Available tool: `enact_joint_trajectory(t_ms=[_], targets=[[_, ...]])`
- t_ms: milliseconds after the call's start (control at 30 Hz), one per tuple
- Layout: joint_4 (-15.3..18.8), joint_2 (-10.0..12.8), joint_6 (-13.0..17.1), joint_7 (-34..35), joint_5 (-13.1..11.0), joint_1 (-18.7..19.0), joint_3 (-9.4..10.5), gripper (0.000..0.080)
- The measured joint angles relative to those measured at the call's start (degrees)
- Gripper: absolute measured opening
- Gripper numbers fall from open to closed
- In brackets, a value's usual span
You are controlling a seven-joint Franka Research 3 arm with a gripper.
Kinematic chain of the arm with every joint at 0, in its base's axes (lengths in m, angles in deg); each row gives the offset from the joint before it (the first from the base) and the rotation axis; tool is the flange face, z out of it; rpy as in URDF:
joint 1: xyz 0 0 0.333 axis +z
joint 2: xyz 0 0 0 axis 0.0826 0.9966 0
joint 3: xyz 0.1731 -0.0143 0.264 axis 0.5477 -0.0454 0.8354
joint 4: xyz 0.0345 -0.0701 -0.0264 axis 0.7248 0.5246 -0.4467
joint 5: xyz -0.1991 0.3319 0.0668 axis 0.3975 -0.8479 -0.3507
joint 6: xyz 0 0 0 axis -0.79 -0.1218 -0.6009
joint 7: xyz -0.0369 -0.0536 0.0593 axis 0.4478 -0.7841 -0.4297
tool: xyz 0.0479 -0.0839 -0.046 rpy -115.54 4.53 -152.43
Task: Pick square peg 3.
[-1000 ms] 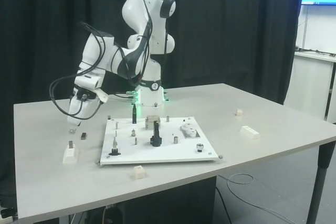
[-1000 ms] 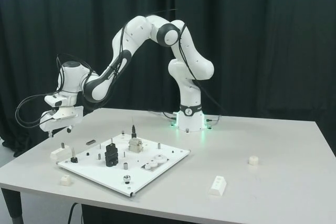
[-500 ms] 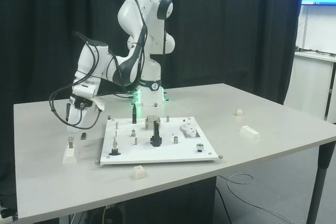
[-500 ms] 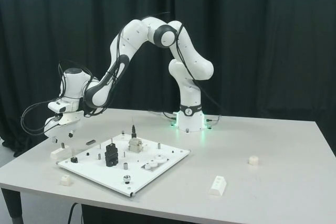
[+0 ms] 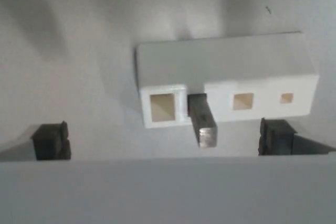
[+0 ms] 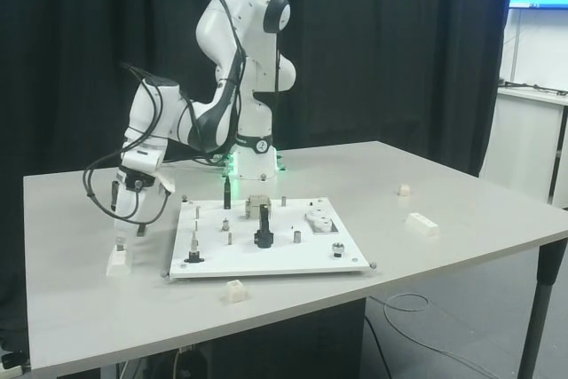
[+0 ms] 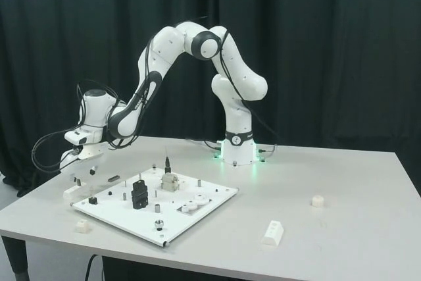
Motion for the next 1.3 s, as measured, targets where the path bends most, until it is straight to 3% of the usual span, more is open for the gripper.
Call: enact_joint_trajectory(t_ms=[767,800,933,967,1133,1167,1300], targets=[[0.68,1.43,2.81,-0.16,-0.36,-1.86,1.80,0.0800],[0.67,1.45,2.83,-0.16,-0.36,-1.87,1.81,0.0701],[0.66,1.48,2.86,-0.16,-0.36,-1.88,1.81,0.0701],[0.65,1.48,2.86,-0.16,-0.36,-1.88,1.81,0.0536],[0.62,1.48,2.86,-0.16,-0.36,-1.88,1.81,0.0536],[0.61,1.48,2.86,-0.16,-0.36,-1.88,1.81,0.0366],[0.57,1.48,2.86,-0.16,-0.36,-1.88,1.84,0.0366]])
